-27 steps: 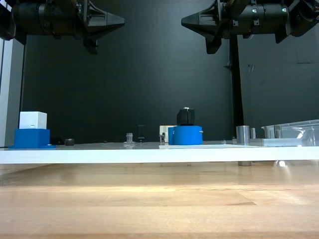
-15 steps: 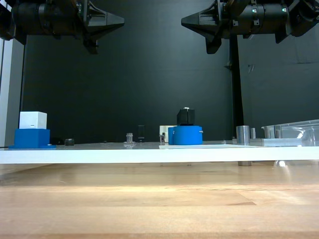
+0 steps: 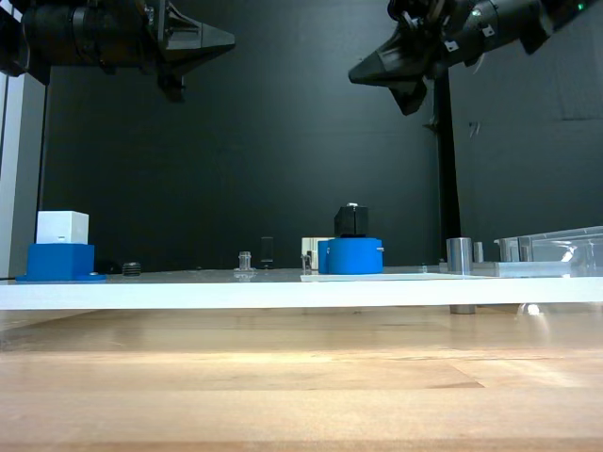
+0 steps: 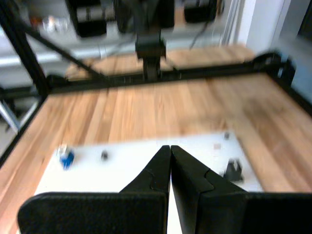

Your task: Remove the 16mm cylinder and place in the container

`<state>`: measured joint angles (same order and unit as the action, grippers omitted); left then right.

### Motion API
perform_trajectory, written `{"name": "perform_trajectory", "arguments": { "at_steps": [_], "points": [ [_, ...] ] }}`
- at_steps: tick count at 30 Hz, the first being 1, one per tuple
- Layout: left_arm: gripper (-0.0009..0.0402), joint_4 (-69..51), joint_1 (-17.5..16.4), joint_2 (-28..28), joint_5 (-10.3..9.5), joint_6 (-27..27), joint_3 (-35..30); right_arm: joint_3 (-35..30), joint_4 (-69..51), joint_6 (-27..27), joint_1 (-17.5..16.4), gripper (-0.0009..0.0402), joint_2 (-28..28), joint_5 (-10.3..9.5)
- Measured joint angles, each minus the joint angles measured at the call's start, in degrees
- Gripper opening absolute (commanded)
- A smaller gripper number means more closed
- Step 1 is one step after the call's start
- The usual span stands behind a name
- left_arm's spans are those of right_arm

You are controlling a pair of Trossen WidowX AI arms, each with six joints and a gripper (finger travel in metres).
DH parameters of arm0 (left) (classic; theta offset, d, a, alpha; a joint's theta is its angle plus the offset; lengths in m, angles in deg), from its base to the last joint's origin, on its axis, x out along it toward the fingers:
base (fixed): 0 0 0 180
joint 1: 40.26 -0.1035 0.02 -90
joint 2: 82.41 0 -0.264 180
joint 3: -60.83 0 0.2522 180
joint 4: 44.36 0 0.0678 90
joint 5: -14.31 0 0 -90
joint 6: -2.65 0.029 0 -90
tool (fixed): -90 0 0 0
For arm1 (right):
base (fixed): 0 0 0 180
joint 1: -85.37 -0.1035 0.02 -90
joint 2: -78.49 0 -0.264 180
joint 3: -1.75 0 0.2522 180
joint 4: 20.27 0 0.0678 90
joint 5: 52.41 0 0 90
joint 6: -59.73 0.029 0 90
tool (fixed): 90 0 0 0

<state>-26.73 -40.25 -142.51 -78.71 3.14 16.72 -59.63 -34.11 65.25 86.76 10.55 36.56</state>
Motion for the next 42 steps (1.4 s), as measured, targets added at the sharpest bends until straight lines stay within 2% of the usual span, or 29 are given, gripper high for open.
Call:
{"name": "perform_trajectory", "arguments": {
  "at_steps": [7, 10, 12, 21, 28, 30, 36, 42],
  "points": [
    [0.0, 0.0, 0.0, 0.0, 0.02, 0.0, 0.0, -5.5, -16.3, 1.7, -2.5, 0.0, 0.0, 0.44],
    [0.0, 0.0, 0.0, 0.0, 0.0, 0.0, 0.0, -6.9, -21.5, 2.5, -3.9, 0.0, 0.0, 2.43],
    [0.0, 0.0, 0.0, 0.0, 0.02, 0.0, 0.0, -7.7, -23.9, 3.4, -4.7, 0.0, 0.0, 3.13],
    [0.0, 0.0, 0.0, 0.0, 0.02, 0.0, 0.0, -8.4, -29.3, 7.7, -8.3, 0.0, 0.0, 3.43],
    [0.0, 0.0, 0.0, 0.0, 0.0, 0.0, 0.0, -8.4, -31.0, 8.8, -11.8, 0.0, -0.7, 8.17],
    [0.0, 0.0, 0.0, 0.0, 0.0, 0.0, 0.0, -8.8, -32.0, 8.8, -12.9, 0.0, -2.1, 9.14],
    [0.0, 0.0, 0.0, 0.0, 0.02, 0.0, 0.0, -14.5, -39.8, 9.0, -15.1, 0.0, -10.8, 9.14],
    [0.0, 0.0, 0.0, 0.0, 0.0, 0.0, 0.0, -20.9, -46.8, 9.0, -15.9, 0.0, -18.6, 7.21]
  ]
}}
